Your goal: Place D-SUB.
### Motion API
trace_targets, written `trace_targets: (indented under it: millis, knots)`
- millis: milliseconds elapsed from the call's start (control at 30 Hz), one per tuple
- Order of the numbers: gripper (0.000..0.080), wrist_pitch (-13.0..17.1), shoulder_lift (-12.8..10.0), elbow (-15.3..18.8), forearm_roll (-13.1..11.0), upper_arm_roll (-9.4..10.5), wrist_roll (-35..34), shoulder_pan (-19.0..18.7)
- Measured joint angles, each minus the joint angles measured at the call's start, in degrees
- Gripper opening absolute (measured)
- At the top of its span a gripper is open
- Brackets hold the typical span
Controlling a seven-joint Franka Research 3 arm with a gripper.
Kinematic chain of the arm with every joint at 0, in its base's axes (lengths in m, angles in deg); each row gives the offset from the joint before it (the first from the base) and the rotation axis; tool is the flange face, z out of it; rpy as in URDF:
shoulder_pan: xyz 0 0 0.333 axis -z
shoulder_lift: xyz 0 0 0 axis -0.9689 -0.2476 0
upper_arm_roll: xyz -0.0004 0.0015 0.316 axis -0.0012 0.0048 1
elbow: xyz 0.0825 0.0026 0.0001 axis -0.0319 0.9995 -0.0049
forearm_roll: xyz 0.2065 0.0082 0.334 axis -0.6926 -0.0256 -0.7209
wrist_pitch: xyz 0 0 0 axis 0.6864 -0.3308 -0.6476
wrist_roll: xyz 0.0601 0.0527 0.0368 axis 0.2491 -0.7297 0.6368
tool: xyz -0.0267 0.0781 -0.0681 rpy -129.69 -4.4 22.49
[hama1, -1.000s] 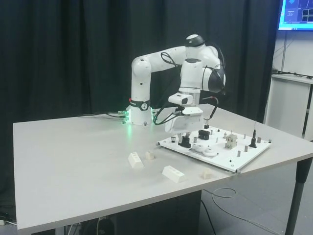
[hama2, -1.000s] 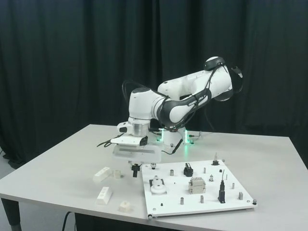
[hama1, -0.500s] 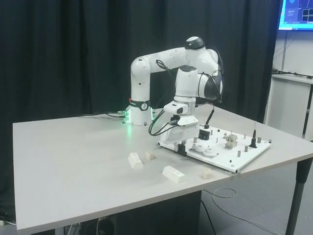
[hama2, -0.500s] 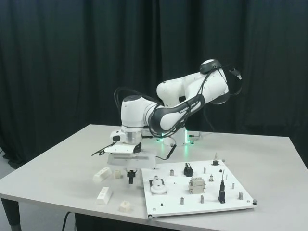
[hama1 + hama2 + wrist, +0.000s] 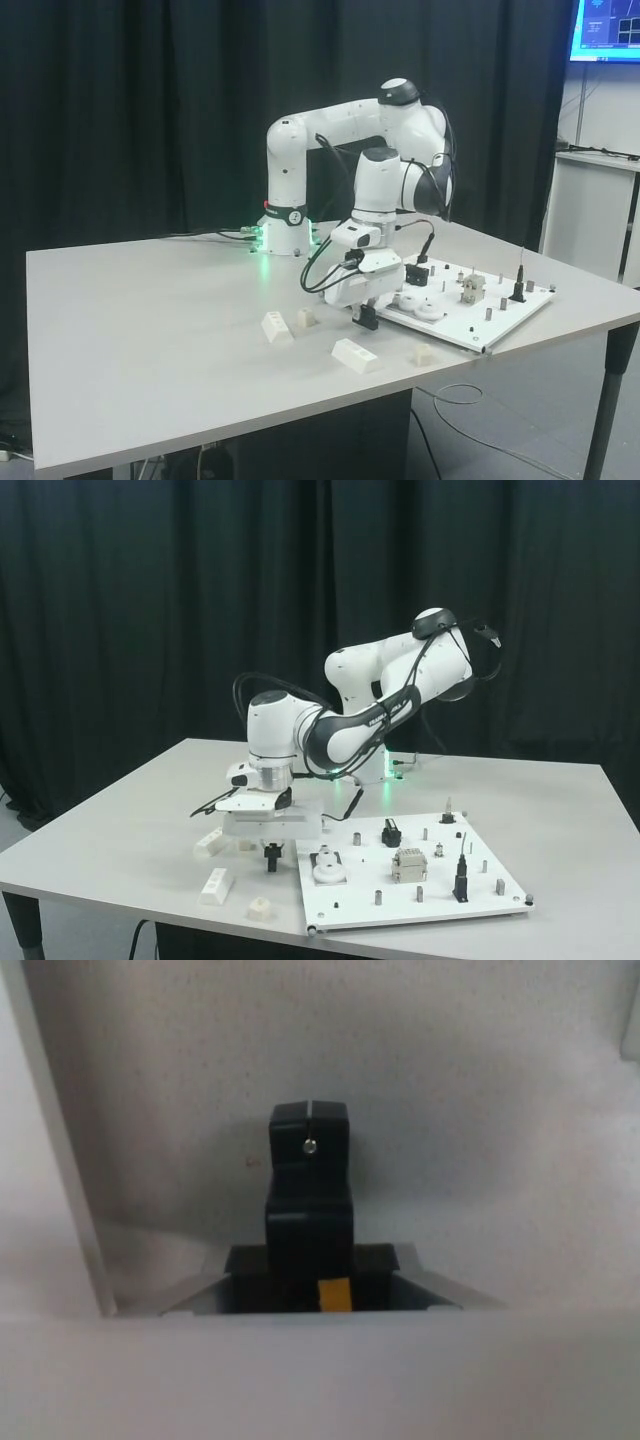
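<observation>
The jaws [image 5: 270, 856] pinch the black D-SUB [image 5: 310, 1210] at its upper end, so the connector hangs upright below the wrist and its lower face stays free for set-down. It is held low over the grey table [image 5: 150, 320], just beside the near edge of the white board [image 5: 420, 905] and close to the small white blocks [image 5: 212, 842]. Compared with the earlier frames, the arm has carried the D-SUB off the board, toward the blocks, and lower

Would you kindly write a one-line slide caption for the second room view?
White arm holds a black connector in its gripper just above the grey table, beside the white board of parts.
</observation>
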Motion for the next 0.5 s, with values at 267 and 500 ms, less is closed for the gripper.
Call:
trace_targets:
  millis: [267,500]
  knots:
    - [0.0155,0.01,-0.05,-0.02,-0.73,0.3,0.44,0.22]
    - [0.034,0.02,-0.05,-0.06,-0.73,0.27,0.44,0.38]
